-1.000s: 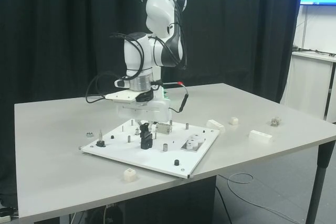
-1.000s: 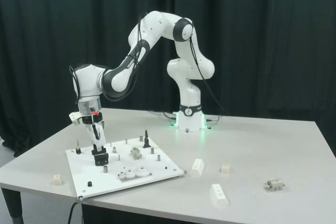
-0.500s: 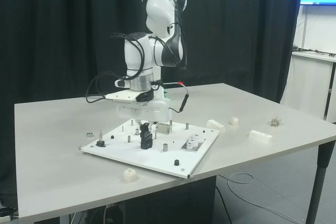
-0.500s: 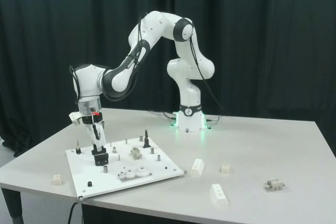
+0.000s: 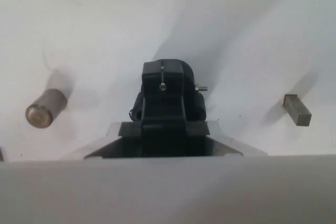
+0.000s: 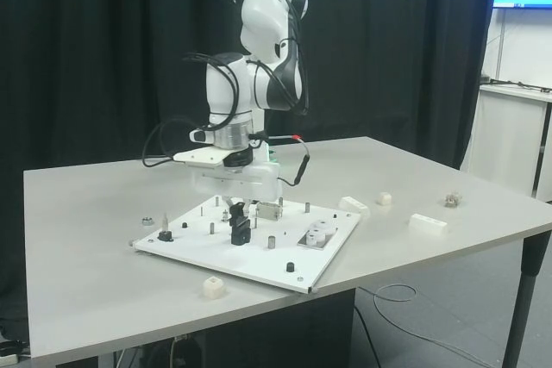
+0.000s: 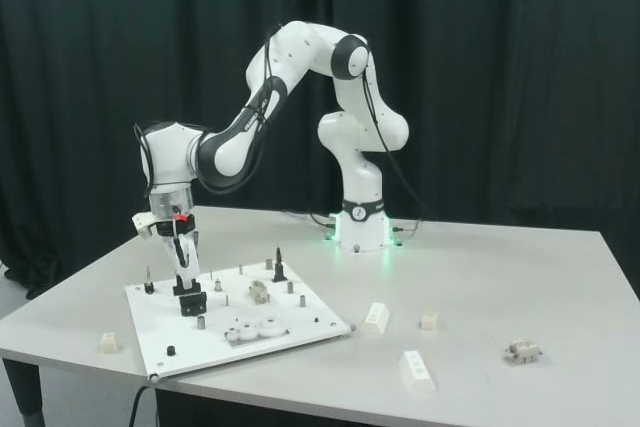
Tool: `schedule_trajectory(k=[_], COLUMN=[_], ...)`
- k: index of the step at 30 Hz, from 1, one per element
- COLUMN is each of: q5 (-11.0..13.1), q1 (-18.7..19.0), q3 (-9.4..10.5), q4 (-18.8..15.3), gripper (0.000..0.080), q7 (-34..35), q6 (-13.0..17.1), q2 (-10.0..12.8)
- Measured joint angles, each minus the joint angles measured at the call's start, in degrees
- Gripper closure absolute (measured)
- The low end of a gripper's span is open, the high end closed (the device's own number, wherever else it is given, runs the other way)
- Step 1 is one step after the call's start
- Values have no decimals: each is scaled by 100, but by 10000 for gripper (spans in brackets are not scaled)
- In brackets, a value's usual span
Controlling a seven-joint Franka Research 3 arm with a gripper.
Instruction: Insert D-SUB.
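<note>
Looking at a black hooded D-SUB plug (image 6: 239, 228) standing upright on the white square assembly board (image 6: 328, 256), left of centre in the first room view. Sits straight under the white arm's gripper (image 6: 241, 207), long axis vertical, no sideways offset worth mentioning. Looks pinched near its top by the fingers (image 7: 182, 265), set narrow and closed on the hood, nothing else held. Can't tell whether the plug's bottom is fully seated in the board or just touching it. Best guess for the coming move: purely vertical, no reach to either side, only one arm here anyway.

Past the fingertips in the wrist view: a grey round metal peg (image 5: 46, 108) and a grey square metal peg (image 5: 297, 109), one on each side of the plug, both clear of it. So not much slack for wobble.

Flat grey desk (image 6: 86, 213) under the board, small white cube (image 6: 212, 286) just off the board's front edge, black curtains (image 7: 520, 67) behind.
</note>
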Motion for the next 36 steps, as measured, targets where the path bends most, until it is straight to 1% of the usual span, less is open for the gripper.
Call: schedule_trajectory(k=[13, 21, 30, 36], q5=[-1, -9, -161, -172], q1=[102, 120, 120, 123], q3=[-42, -71, -107, -109], q4=[-15, -16, -17, -19], gripper=[649, 649, 649, 649], q7=[127, 127, 126, 106], q6=[6, -60, -137, -141], q2=[-1, -2, -4, -4])
